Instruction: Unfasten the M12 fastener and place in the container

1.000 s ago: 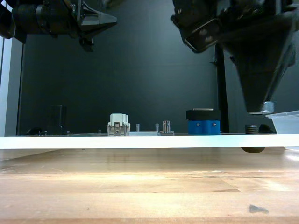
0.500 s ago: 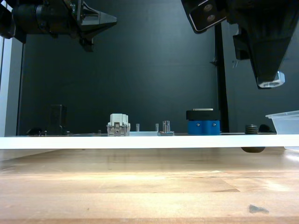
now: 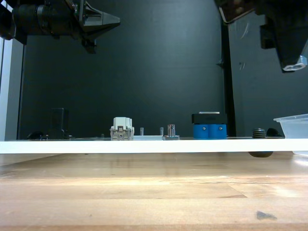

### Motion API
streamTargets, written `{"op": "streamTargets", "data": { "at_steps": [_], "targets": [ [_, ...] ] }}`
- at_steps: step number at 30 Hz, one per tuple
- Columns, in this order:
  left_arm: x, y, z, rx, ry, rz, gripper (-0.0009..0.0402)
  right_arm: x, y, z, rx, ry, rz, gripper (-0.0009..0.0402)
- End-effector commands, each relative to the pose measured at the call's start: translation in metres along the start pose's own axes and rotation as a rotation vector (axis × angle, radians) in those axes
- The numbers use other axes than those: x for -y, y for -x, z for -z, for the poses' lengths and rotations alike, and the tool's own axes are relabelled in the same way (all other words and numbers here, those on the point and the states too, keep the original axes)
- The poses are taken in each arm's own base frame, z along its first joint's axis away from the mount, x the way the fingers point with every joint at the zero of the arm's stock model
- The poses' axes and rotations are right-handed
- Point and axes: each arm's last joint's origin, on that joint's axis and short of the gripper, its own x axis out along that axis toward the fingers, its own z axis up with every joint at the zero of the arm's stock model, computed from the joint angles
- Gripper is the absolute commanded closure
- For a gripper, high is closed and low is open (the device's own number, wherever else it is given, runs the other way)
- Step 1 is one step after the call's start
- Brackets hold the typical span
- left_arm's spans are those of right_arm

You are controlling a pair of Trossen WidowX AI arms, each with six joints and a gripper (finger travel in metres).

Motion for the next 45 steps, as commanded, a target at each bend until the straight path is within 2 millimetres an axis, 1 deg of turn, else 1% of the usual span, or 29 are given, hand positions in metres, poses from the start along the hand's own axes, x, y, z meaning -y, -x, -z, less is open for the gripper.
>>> {"op": "streamTargets", "data": {
  "at_steps": [1, 5, 12, 23, 28, 34, 45],
  "targets": [
    [0.000, 0.000, 0.000, 0.001, 0.000, 0.000, 0.0393, 0.018, 0.006, 0.010, 0.001, -0.003, 0.002, 0.0342],
    [0.000, 0.000, 0.000, 0.001, 0.000, 0.000, 0.0393, 0.041, 0.013, 0.023, 0.000, -0.001, 0.004, 0.0342],
    [0.000, 0.000, 0.000, 0.001, 0.000, 0.000, 0.0393, 0.079, 0.016, 0.044, -0.010, 0.002, 0.012, 0.0342],
    [0.000, 0.000, 0.000, 0.001, 0.000, 0.000, 0.0393, 0.115, 0.018, 0.069, -0.013, 0.021, 0.009, 0.0342],
    [0.000, 0.000, 0.000, 0.001, 0.000, 0.000, 0.0393, 0.127, 0.016, 0.078, -0.014, 0.028, 0.005, 0.0342],
    [0.000, 0.000, 0.000, 0.001, 0.000, 0.000, 0.0393, 0.137, 0.013, 0.085, -0.014, 0.022, 0.002, 0.0342],
    [0.000, 0.000, 0.000, 0.001, 0.000, 0.000, 0.0393, 0.136, 0.012, 0.086, -0.014, 0.030, 0.000, 0.0342]
  ]
}}
